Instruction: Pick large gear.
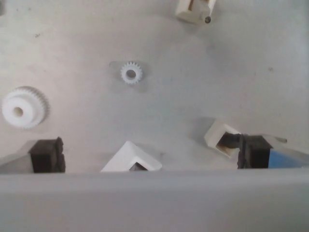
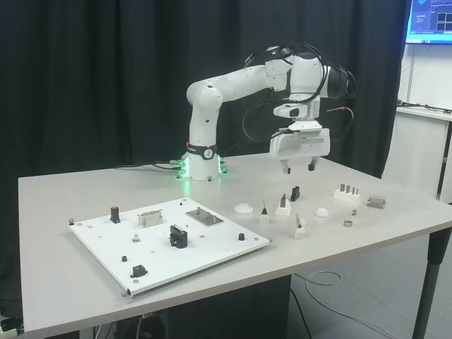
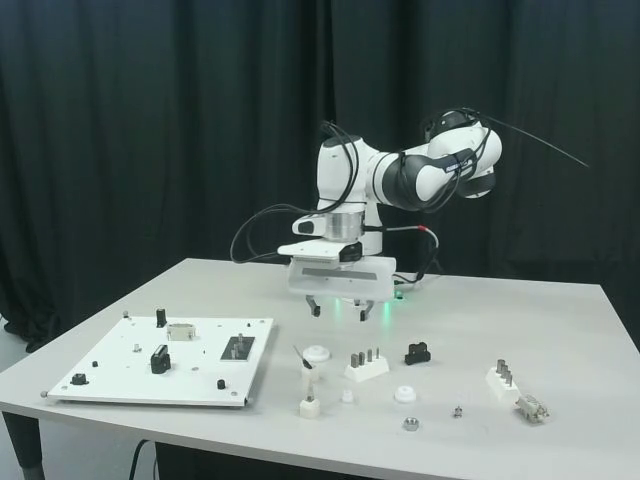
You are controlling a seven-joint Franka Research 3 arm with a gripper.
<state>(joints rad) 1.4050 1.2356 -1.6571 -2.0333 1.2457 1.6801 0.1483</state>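
Large gear [image 1: 24,107] lies flat on grey table [image 2: 63,205], beside the small gear [image 1: 131,73]; one of each. Gripper [image 2: 298,168] hangs well above the large gear, jaws apart, holding nothing. Pick not begun: descent, grasp and lift all remain.

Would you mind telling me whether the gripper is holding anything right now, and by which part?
Nothing is held: the gripper hangs open above the table, and the large gear lies untouched on it.
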